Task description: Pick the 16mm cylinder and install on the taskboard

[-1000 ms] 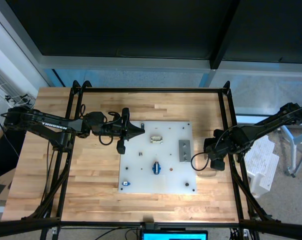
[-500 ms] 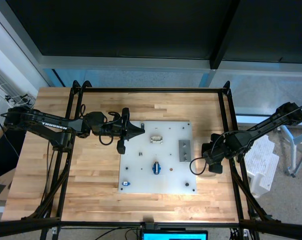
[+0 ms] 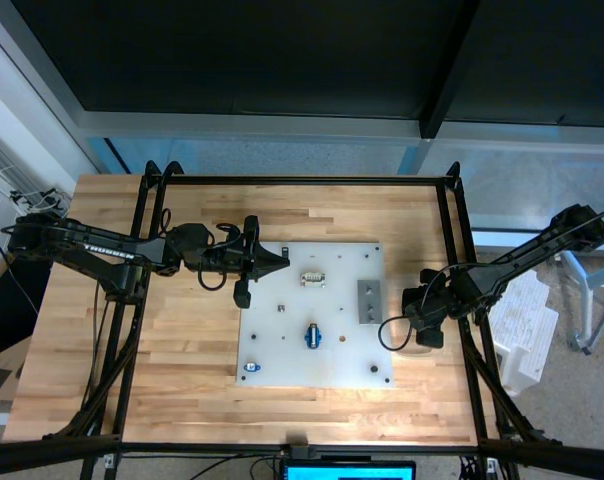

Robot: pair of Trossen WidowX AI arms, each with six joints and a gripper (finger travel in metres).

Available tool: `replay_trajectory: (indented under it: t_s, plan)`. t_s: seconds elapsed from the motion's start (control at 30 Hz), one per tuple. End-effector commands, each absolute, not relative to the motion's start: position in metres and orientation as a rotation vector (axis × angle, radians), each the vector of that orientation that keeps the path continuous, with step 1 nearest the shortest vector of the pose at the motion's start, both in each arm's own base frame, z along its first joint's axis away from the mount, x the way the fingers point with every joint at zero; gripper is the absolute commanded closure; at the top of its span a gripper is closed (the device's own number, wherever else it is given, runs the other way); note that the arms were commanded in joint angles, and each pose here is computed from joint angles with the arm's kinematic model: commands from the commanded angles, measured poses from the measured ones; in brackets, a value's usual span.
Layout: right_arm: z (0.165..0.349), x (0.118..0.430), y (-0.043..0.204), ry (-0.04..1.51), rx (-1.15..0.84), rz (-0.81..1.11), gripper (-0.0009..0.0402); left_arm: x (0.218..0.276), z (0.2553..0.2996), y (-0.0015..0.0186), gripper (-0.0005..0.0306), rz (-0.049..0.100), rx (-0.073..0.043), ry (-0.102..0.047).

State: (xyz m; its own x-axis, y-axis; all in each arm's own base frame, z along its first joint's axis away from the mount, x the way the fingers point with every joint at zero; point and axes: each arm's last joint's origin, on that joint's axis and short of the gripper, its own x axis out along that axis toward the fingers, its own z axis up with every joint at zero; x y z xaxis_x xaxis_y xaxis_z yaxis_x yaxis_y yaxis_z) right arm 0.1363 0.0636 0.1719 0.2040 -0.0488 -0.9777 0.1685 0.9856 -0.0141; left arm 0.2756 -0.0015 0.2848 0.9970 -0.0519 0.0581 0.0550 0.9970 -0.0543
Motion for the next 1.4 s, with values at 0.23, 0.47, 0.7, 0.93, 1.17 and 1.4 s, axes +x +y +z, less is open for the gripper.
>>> replay_trajectory:
  t_s: [0.23,0.47,0.7,0.93,1.17,1.4]
  plan:
    - [0.173,0.137,0.064,1.357,0.105,-0.151,0.0287,0.2756,0.2850,-0.0015,0.0300,-0.054,-0.055,-0.057]
    - [0.173,0.136,0.063,1.368,0.099,-0.156,0.0350,0.2756,0.2850,-0.0015,0.0300,-0.054,-0.056,-0.057]
    - [0.174,0.136,0.064,1.368,0.104,-0.152,0.0389,0.2756,0.2850,-0.0015,0.0300,-0.054,-0.055,-0.057]
    - [0.187,0.141,0.066,1.349,0.113,-0.144,0.0382,0.2756,0.2850,-0.0015,0.0300,-0.054,-0.055,-0.057]
    - [0.215,0.149,0.070,1.355,0.111,-0.146,0.0381,0.2756,0.2850,-0.0014,0.0300,-0.053,-0.056,-0.057]
    - [0.231,0.165,0.078,1.369,0.083,-0.133,0.0381,0.2756,0.2850,-0.0014,0.0300,-0.053,-0.055,-0.057]
